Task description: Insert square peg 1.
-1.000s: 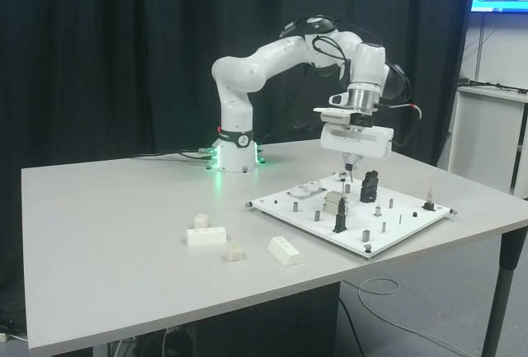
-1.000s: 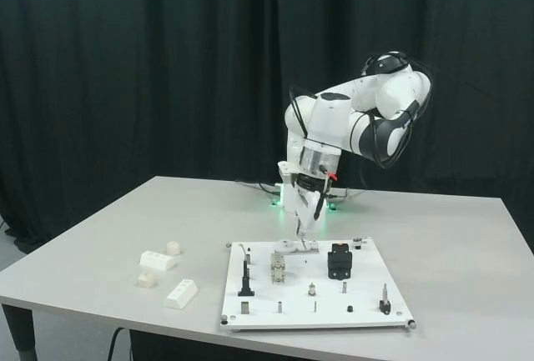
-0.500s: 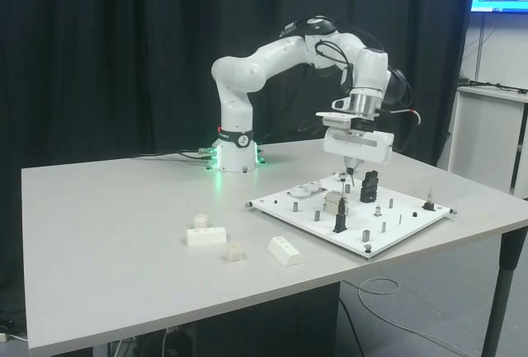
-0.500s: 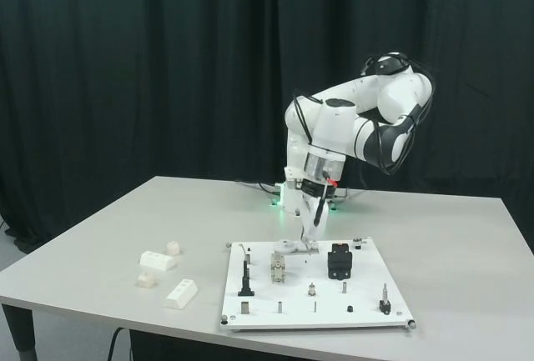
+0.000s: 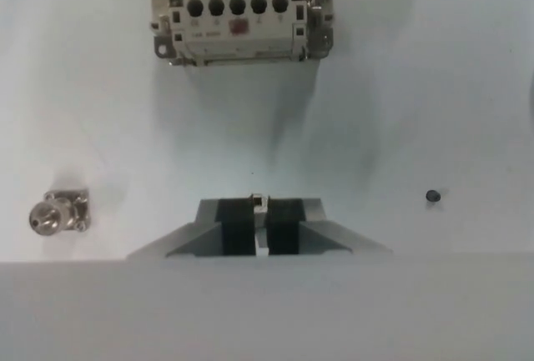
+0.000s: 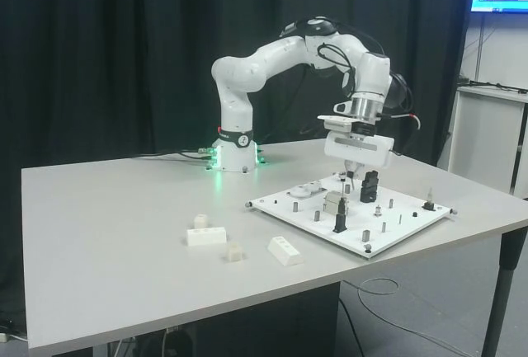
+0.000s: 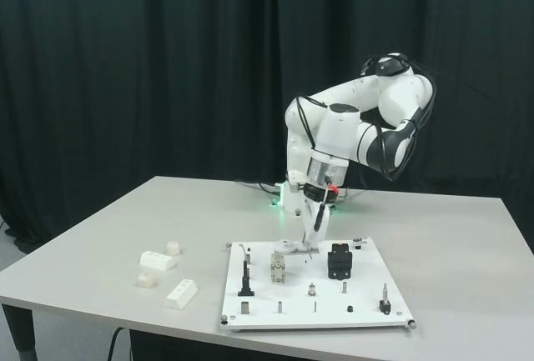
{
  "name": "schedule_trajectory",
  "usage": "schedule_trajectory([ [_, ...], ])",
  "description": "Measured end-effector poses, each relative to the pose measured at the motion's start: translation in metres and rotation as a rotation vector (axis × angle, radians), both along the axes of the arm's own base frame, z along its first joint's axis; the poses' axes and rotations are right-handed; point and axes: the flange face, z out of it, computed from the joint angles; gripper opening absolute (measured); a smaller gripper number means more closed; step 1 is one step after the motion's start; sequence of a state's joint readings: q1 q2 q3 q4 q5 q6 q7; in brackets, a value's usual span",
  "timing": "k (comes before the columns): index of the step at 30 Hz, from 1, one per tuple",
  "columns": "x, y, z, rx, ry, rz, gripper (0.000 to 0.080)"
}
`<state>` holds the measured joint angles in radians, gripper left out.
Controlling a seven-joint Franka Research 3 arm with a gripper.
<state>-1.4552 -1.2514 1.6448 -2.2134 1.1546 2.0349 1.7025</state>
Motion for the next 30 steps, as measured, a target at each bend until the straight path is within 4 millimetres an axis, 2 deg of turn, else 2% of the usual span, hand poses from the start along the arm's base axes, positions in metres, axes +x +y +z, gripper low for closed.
schedule_trajectory([
  [30, -0.003, 0.010, -0.028, -0.044, -0.003, -0.026, 0.0026],
])
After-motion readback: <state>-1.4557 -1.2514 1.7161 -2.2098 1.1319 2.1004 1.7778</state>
